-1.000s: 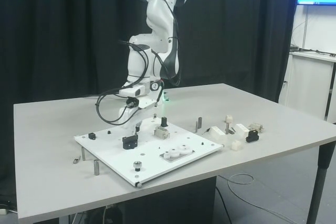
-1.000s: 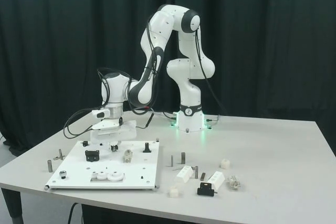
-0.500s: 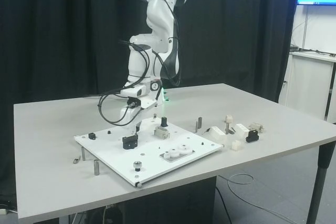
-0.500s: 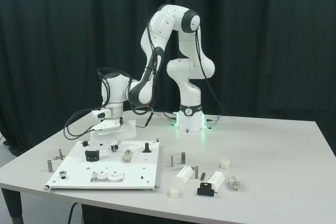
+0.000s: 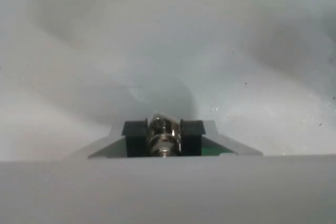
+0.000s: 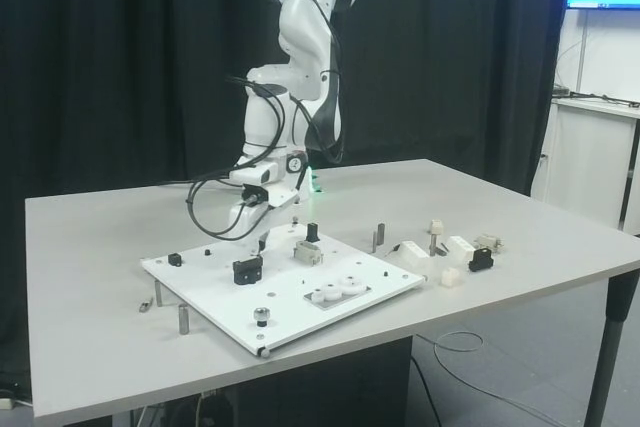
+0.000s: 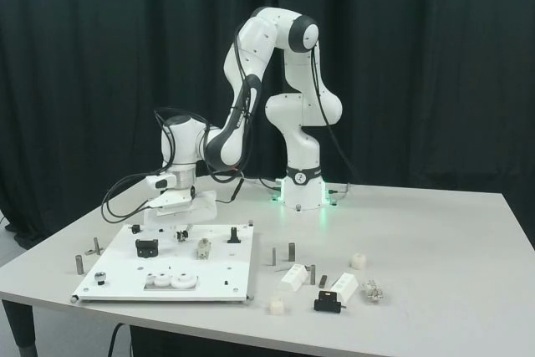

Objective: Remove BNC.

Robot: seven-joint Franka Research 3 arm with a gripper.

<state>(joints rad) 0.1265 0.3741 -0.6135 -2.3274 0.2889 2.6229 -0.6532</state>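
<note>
BNC connector (image 5: 161, 137): in your wrist view it's a small metallic barrel with ribbed rings, sitting between the two black fingertip pads (image 5: 134, 136), one pad on each side and touching it. So the gripper (image 5: 163, 139) is closed narrow on the connector. Below it you see bare white board surface with the tool's shadow on it; whether the barrel is clear of the board or touching it can't be judged from that view.

Room views: gripper (image 7: 179, 230) sits low over the back part of the white board (image 7: 238, 282), near its far edge. The connector itself is too small to pick out there. In your first room view the gripper (image 6: 262, 235) hangs just above the board (image 6: 390, 282), behind the black block (image 6: 247, 269).

Also on the board: a black bracket (image 7: 235, 235), a small metal fitting (image 7: 203, 247), white gears (image 7: 168, 279) near the front edge, a knurled metal knob (image 7: 100, 279) at the front corner.

Off the board on the grey table (image 7: 451, 248): metal pegs (image 7: 291, 251) just beside the board, then white blocks (image 7: 294, 276) and a black part (image 7: 328, 302) further out. Two more pegs (image 7: 79, 263) stand on the other side of the board.

Arm base (image 7: 303, 190) shows a green light.
</note>
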